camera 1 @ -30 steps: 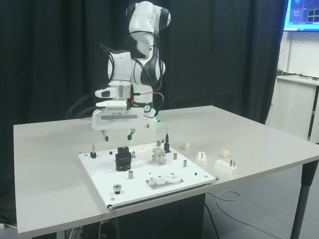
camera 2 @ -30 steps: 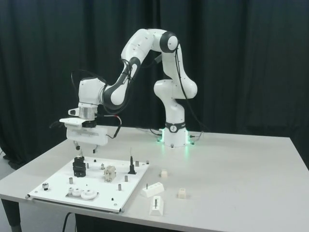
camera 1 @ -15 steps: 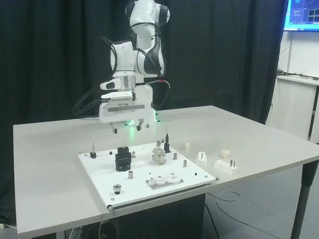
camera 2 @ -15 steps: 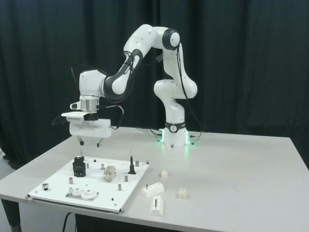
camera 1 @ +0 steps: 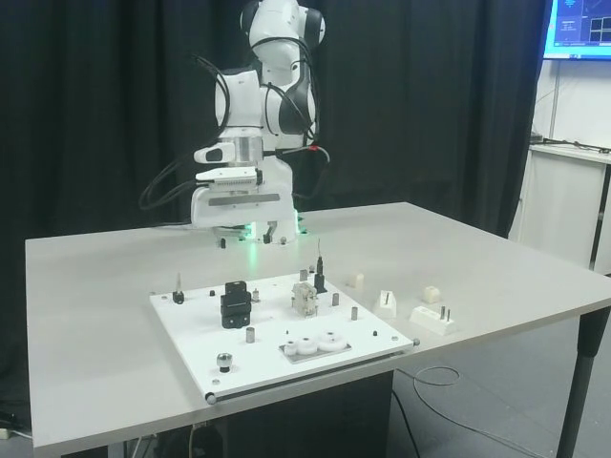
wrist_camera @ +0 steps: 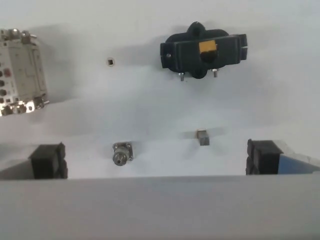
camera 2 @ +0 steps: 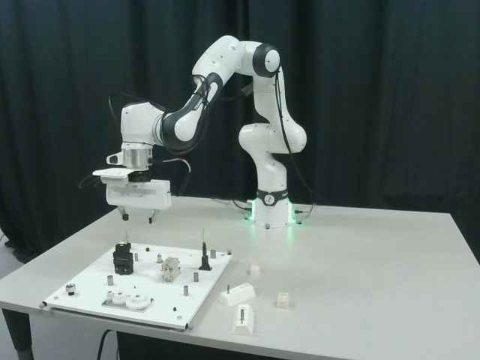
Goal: Pick square peg 1.
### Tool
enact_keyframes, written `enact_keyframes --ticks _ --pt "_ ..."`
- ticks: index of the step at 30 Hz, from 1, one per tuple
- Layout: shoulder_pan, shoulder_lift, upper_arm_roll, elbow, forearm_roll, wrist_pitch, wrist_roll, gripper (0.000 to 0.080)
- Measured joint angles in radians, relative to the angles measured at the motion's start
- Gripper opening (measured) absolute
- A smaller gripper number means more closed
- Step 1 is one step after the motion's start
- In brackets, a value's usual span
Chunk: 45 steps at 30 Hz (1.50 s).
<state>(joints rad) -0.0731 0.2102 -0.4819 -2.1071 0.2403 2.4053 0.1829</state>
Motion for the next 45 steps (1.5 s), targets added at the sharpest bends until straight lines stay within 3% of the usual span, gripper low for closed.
enact_keyframes --ticks 15,23,34,45 --pt "0.021 0.000 0.000 0.042 -0.054 -0.041 0.075 0.0800" --pt "0.040 0.000 0.000 0.051 -0.059 -0.051 0.145 0.0800" --pt "0.105 0.000 0.001 0.056 -0.059 -0.051 0.358 0.0800" --pt "0.214 0.005 0.004 0.058 -0.068 -0.048 0.578 0.0800"
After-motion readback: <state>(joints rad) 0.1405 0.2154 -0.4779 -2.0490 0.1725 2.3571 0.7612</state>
